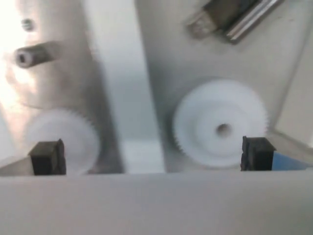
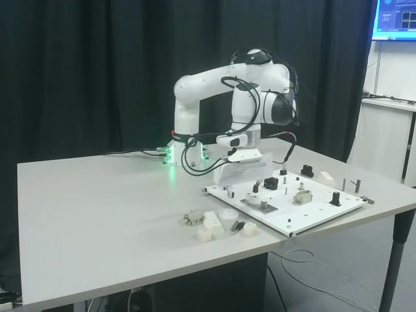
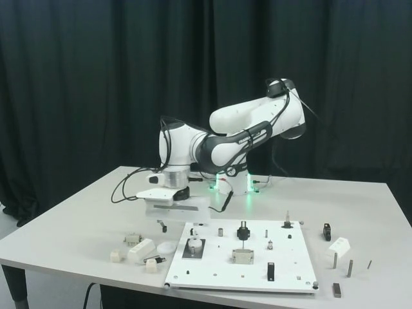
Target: Remove medium gear.
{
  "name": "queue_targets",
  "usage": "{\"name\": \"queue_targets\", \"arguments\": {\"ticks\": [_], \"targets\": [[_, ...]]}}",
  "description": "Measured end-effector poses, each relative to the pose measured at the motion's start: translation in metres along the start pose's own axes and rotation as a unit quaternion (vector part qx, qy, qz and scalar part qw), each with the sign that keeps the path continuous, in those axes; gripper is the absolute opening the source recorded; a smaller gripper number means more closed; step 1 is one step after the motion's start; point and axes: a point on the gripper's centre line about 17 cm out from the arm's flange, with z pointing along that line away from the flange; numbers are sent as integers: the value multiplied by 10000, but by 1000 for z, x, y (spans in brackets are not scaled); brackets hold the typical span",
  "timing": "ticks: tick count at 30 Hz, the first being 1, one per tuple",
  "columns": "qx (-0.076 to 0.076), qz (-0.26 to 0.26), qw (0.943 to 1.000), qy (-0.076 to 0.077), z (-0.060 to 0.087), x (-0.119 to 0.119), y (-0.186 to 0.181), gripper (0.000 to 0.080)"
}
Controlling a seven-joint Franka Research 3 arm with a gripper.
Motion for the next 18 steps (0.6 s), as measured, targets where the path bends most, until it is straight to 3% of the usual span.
{"name": "queue_targets", "arguments": {"ticks": [8, 18], "targets": [[93, 35, 9999, -83, 0, -3, -23, 800], [68, -4, 9998, -159, 5, -6, -40, 800]]}}
